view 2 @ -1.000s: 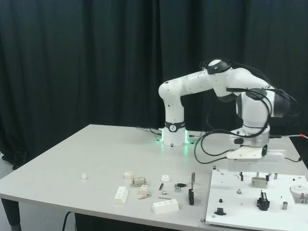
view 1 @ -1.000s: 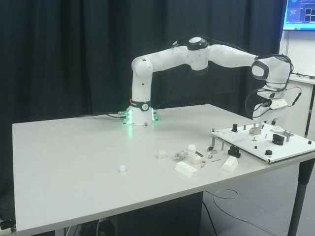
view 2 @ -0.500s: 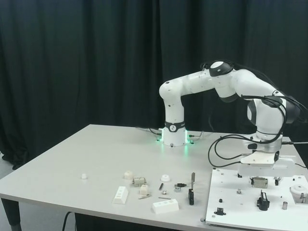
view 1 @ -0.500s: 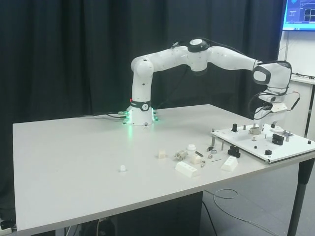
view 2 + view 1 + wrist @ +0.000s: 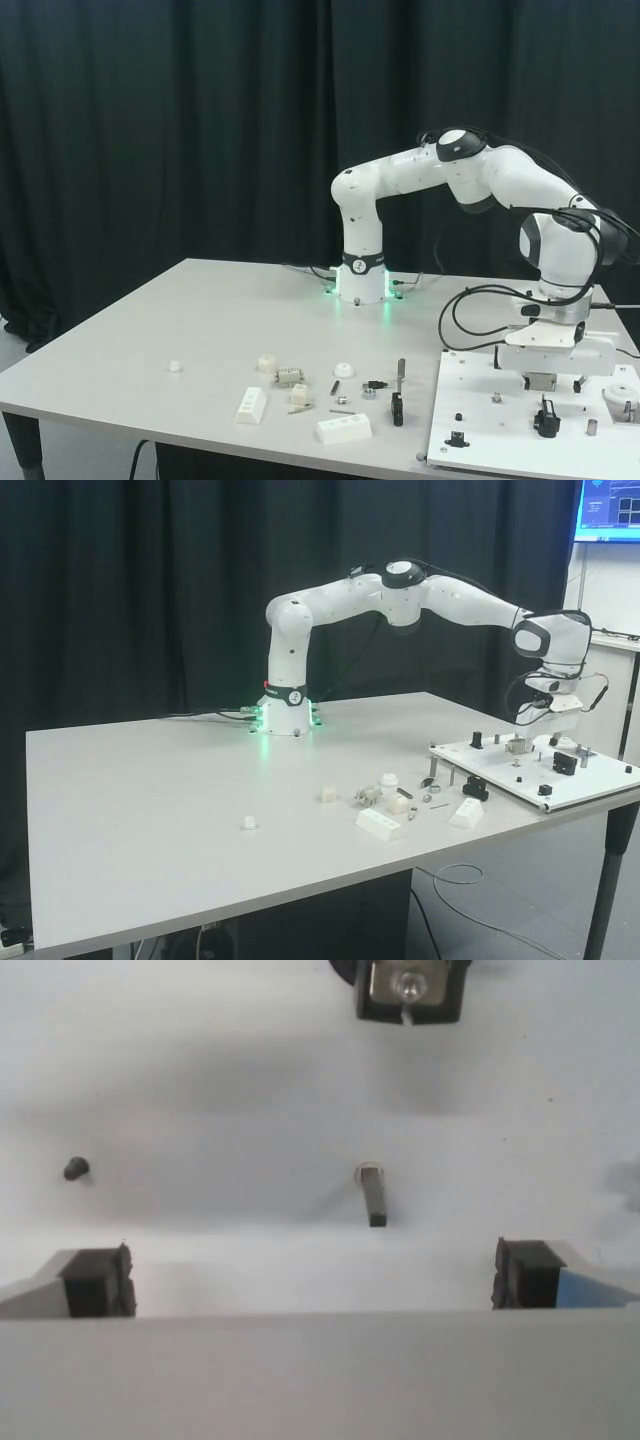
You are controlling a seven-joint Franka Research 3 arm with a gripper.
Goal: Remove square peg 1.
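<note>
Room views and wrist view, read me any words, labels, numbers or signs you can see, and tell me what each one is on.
No text can be read in any view.
Screen at the upper corner of the first room view: it shows content too small to read.
Arm base ring: a small mark, too small to read.
White board in the wrist view: no print visible.

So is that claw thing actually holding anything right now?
No. The gripper is open over the white board, its fingers wide apart, with a small upright peg standing untouched between them.

Even room light; green glow at arm base; wrist view blurry.
</note>
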